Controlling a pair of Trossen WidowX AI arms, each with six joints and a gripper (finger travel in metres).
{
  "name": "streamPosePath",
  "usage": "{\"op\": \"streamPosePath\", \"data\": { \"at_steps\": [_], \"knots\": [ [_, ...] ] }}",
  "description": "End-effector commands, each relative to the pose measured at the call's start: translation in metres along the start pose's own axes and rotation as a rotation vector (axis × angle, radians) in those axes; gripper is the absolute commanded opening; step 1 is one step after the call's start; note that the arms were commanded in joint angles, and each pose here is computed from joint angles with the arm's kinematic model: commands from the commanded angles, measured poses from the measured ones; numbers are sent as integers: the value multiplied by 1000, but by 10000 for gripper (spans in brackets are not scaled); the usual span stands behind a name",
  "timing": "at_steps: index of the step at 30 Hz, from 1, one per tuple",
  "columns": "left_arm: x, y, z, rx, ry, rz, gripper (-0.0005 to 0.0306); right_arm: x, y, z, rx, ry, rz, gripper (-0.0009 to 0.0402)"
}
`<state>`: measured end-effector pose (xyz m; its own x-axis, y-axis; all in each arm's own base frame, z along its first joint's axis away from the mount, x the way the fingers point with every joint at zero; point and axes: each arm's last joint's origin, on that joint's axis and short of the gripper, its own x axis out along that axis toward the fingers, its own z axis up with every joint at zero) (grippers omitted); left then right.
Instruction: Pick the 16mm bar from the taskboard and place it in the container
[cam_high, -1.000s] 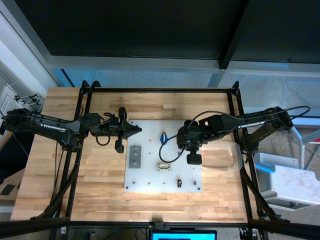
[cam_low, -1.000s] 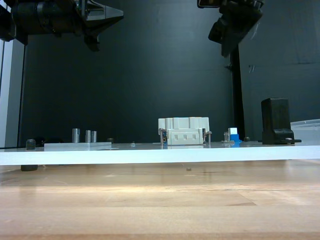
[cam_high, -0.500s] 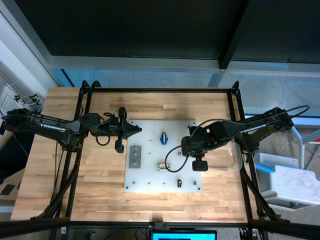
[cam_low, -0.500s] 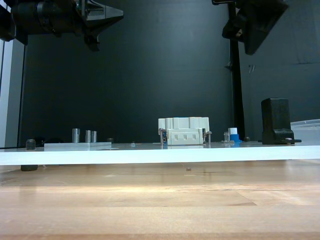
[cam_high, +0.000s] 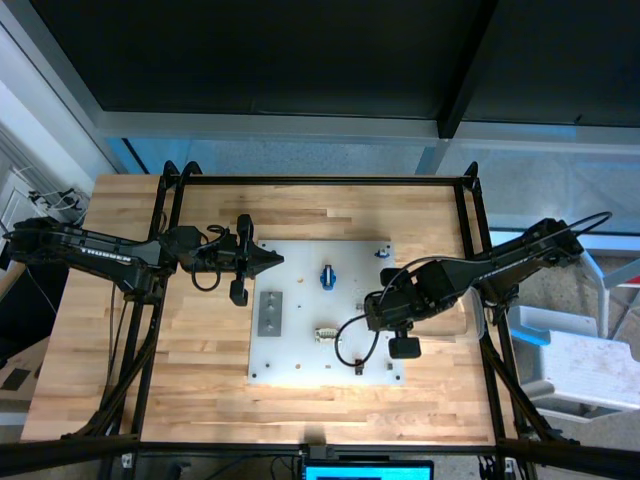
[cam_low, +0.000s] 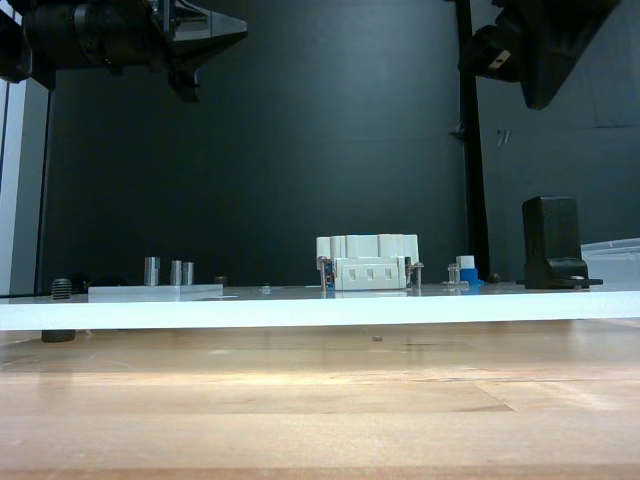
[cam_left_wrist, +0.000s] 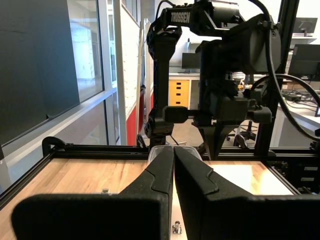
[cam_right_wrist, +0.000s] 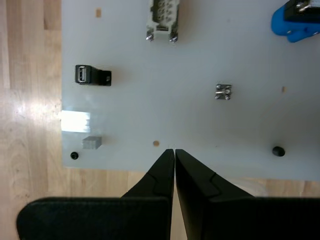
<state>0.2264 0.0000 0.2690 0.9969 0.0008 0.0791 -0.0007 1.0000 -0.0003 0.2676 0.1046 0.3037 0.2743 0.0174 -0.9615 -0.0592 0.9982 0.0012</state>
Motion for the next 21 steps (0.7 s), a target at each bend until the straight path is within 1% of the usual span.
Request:
{"op": "streamPosePath", "data": {
  "at_steps": [1,11,17,21],
  "knots": [
    [0,0,0,0,0,0,0,2,6,-2,4,16,0,16],
    [0,0,0,0,0,0,0,12,24,-4,18,52,1,53],
    [0,0,0,0,0,0,0,20,36,-4,-9,64,4,91],
    [0,0,0,0,0,0,0,24,42,-2,3,53,16,121]
  ]
}}
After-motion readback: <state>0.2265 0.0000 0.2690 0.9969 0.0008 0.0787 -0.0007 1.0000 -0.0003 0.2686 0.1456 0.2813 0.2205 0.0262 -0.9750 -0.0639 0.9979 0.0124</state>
